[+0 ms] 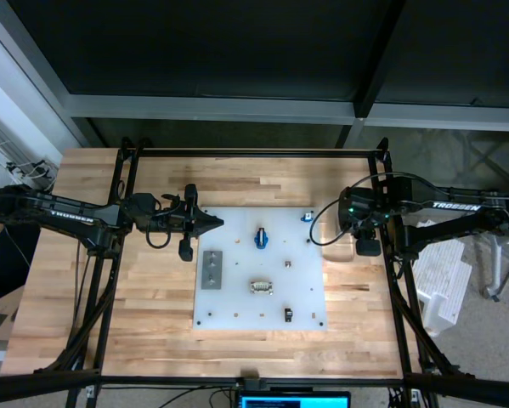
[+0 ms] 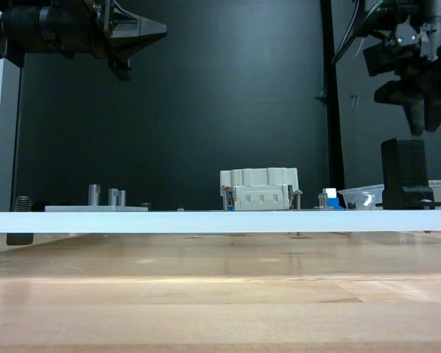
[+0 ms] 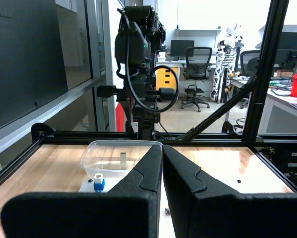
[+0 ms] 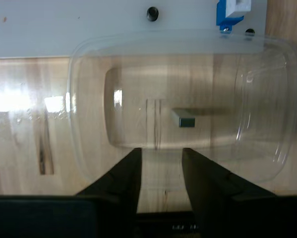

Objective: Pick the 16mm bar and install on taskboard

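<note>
**Right claw** (image 4: 160, 153): mine, the working one. It hangs at the right of the high view, above the clear plastic tray (image 4: 79, 99). Fingers are spread and hold nothing.

**16mm bar** (image 4: 183, 118): a small grey piece inside the tray, apart from its walls and untouched. It seems to stand on end, though I cannot be sure. It sits in line with one of my fingers, not with the gap between them.

**Tray**: rests on the worktop (image 1: 93, 280), just beside the taskboard's right edge.

**Taskboard** (image 1: 237, 306): a white plate at centre frame. It carries a grey metal block (image 1: 212, 269), a blue part (image 1: 261, 239) and a silver connector (image 1: 261, 289).

**Left claw** (image 1: 213, 223): raised over the board's upper left corner. Fingers are pressed together and hold nothing.

**Step in hand**: the pick, at the approach stage. The bar is not yet grasped.

**Next move, as I judge it**: shift sideways until the bar is centred in the gap. Then drop inside the tray walls and close on the bar without tipping it.
</note>
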